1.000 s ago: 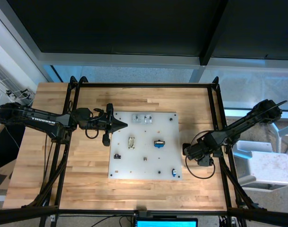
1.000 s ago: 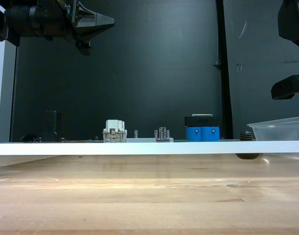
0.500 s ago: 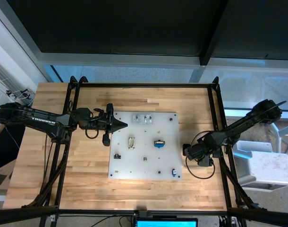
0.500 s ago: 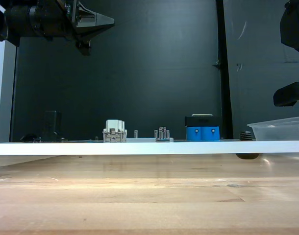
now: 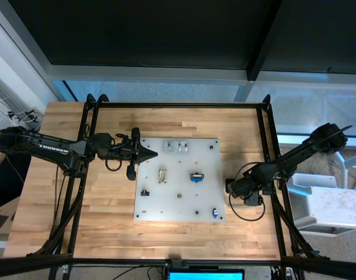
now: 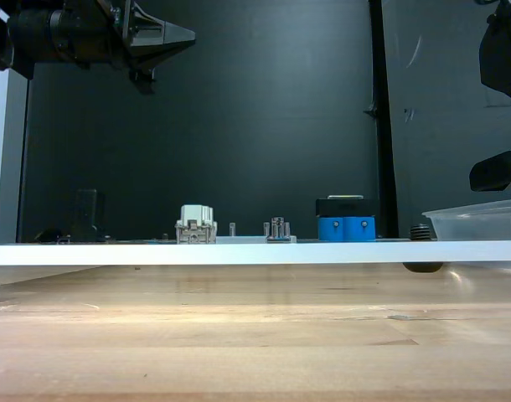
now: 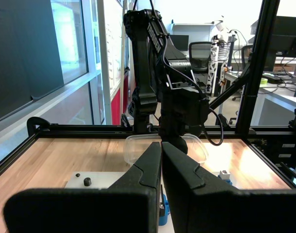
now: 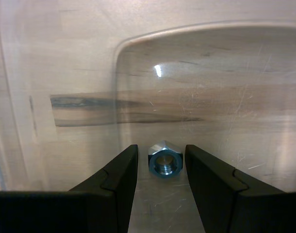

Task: Pick the M12 fastener and fasten on the M12 threads

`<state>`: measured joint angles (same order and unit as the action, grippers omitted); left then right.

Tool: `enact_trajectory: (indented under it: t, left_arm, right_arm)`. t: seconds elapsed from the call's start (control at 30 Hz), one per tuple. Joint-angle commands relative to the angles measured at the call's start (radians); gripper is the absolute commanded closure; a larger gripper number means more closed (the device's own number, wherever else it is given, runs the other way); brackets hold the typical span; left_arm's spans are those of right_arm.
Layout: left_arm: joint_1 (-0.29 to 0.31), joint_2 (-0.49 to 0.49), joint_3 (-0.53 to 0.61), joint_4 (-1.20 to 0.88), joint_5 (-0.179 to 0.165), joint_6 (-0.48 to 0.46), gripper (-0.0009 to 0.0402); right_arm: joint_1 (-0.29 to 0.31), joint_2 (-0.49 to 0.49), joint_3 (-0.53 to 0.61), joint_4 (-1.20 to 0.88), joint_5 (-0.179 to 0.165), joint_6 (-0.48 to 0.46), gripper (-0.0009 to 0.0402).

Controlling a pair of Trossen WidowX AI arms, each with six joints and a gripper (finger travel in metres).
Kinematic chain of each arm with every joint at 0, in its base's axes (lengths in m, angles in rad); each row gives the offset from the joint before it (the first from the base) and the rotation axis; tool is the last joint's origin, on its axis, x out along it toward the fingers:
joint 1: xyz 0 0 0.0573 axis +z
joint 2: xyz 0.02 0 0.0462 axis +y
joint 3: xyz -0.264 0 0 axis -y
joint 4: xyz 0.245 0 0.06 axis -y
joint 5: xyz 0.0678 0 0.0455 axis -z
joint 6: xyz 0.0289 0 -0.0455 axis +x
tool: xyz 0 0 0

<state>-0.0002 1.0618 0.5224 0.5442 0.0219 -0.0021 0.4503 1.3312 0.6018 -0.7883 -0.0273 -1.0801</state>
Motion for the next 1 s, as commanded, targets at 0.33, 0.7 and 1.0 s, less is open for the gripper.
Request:
enact_trajectory:
  t: [0.33, 0.7, 1.0]
  left_arm:
    - [0.0, 0.0, 0.0, 0.0, 0.0, 0.0, 0.0393]
    - [0.0, 0.0, 0.0, 0.0, 0.0, 0.0, 0.0393]
    - [0.0, 0.0, 0.0, 0.0, 0.0, 0.0, 0.0393]
  right_arm:
    - [-0.001, 0.0, -0.002, 0.007, 0.002, -0.002, 0.0266]
    - [-0.001, 0.0, -0.002, 0.007, 0.0, -0.002, 0.0325]
    - [0.0, -0.002, 0.012, -0.004, 0.001, -0.002, 0.035]
